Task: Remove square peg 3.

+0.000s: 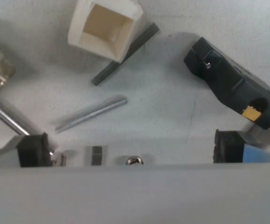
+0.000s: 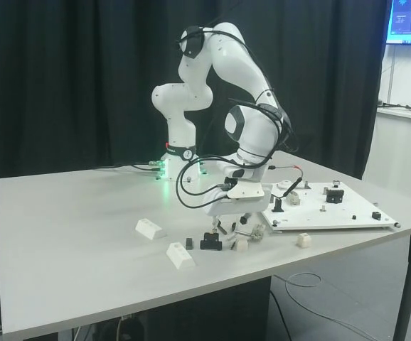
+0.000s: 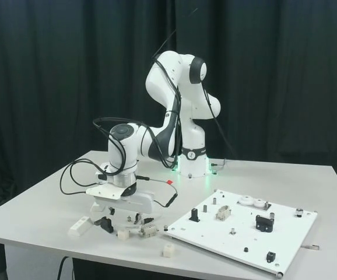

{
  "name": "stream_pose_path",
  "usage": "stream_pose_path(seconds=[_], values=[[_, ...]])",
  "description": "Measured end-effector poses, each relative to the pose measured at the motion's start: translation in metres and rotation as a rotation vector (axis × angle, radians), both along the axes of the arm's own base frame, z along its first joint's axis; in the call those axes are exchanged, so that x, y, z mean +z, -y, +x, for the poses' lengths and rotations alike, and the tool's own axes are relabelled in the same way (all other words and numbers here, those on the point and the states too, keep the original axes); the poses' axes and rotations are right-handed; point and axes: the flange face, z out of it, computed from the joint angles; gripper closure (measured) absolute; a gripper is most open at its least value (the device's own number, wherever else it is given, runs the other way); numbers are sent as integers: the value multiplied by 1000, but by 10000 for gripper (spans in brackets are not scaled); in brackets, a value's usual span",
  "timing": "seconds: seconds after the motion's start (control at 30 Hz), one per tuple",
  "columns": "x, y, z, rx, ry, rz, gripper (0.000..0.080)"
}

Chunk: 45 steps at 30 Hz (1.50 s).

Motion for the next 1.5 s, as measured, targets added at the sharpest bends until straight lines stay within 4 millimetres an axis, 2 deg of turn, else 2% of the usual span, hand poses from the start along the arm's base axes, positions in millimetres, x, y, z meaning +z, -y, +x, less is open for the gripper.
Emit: stream_pose_path(seconds=[0.73,1.5], values=[[6,0,1,0,10,1,3],[42,-3,0,-25,26,29,3]])
